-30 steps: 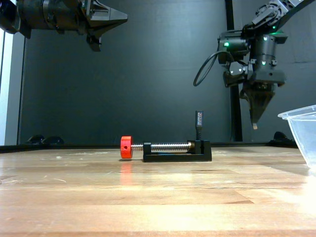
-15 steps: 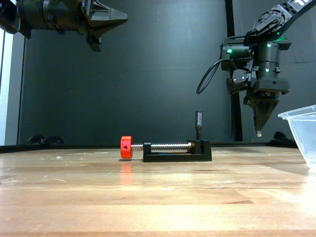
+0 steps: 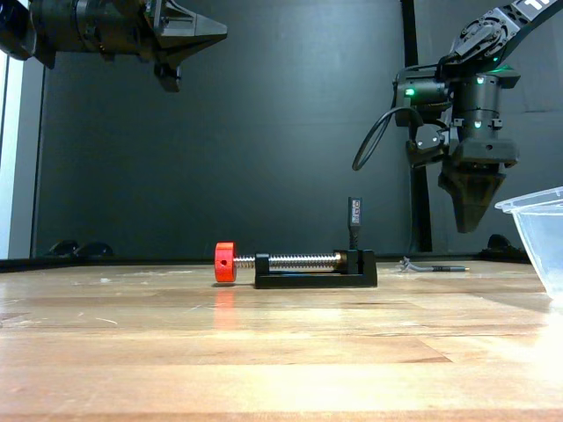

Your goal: Remove the USB-C connector from the USB-C receptacle and place in the container

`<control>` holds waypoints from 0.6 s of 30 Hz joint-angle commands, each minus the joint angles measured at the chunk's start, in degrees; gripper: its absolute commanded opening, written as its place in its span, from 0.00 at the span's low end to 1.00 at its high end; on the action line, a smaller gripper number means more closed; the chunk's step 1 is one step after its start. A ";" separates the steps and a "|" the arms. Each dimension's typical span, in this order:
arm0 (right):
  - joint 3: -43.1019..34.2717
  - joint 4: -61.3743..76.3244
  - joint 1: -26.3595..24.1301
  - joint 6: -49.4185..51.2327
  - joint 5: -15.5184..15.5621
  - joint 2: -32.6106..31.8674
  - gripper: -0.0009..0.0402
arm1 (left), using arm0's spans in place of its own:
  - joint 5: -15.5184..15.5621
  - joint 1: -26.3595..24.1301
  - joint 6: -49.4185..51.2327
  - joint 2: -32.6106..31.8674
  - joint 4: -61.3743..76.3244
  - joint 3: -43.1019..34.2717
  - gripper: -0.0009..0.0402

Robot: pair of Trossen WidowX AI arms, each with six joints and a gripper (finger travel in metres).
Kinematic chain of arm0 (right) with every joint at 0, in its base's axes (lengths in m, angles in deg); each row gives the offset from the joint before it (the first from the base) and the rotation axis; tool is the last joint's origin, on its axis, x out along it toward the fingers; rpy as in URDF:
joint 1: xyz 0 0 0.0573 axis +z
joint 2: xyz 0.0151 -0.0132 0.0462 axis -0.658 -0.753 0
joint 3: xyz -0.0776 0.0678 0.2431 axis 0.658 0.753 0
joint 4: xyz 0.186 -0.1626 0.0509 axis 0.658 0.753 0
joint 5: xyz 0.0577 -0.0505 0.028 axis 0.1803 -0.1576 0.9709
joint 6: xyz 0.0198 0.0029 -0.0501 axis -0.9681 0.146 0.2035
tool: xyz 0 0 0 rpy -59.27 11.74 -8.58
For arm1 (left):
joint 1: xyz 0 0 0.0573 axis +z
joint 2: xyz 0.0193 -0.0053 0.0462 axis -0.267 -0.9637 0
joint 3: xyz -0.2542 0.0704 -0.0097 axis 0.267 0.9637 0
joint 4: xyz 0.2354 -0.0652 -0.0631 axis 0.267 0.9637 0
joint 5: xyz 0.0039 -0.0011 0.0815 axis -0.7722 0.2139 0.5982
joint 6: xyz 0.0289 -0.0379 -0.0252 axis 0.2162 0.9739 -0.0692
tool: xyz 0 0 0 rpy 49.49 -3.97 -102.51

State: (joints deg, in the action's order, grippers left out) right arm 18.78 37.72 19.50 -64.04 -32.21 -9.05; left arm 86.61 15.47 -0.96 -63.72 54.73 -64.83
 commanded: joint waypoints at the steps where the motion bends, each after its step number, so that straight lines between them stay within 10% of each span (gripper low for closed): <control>1: -0.72 0.98 0.04 -0.44 -0.02 -0.04 0.54 | 0.00 0.02 0.00 0.00 0.00 -0.02 0.02; 18: -18.62 18.27 2.08 5.97 -0.07 -0.02 0.53 | 0.00 0.00 0.00 0.00 0.00 -0.02 0.02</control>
State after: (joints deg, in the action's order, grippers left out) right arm 1.42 55.33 21.53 -58.82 -32.24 -9.05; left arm 86.61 15.47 -0.96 -63.72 54.73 -64.83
